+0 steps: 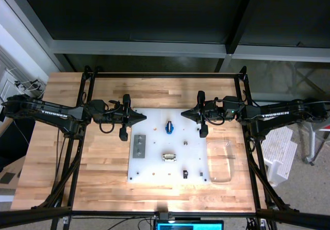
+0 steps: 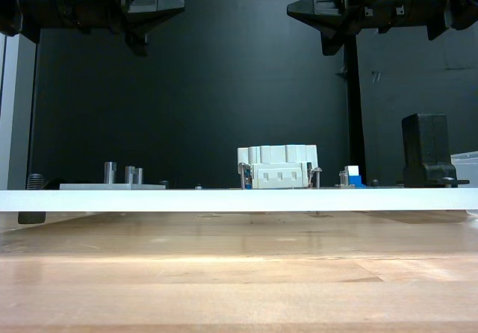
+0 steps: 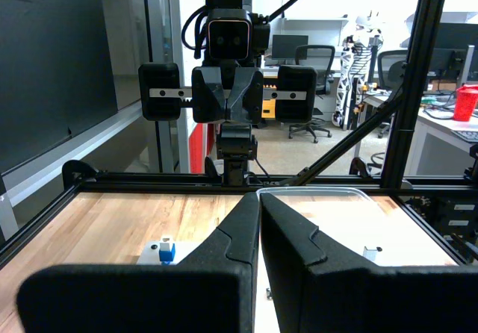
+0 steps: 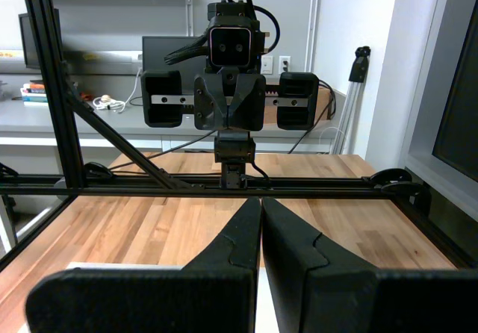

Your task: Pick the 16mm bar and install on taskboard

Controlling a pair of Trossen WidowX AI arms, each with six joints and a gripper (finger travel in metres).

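The white taskboard (image 1: 154, 137) lies in the middle of the table, and the low view shows its front edge (image 2: 239, 198). I cannot make out the 16mm bar in any view. My left gripper (image 1: 145, 117) hangs shut and empty above the board's far left corner, pointing right. In the left wrist view its fingers (image 3: 231, 236) press together. Above the far right part of the board my right gripper (image 1: 182, 114) is also shut with nothing in it, pointing left, fingers (image 4: 287, 236) closed. Both tips (image 2: 179, 4) (image 2: 291, 8) stay high over the board, facing each other.
On the board sit a grey metal block (image 1: 139, 145), a blue part (image 1: 169, 127), a white connector (image 1: 169, 159) and a small black part (image 1: 185, 174). A clear plastic tray (image 1: 220, 160) lies right of the board. A black frame surrounds the table.
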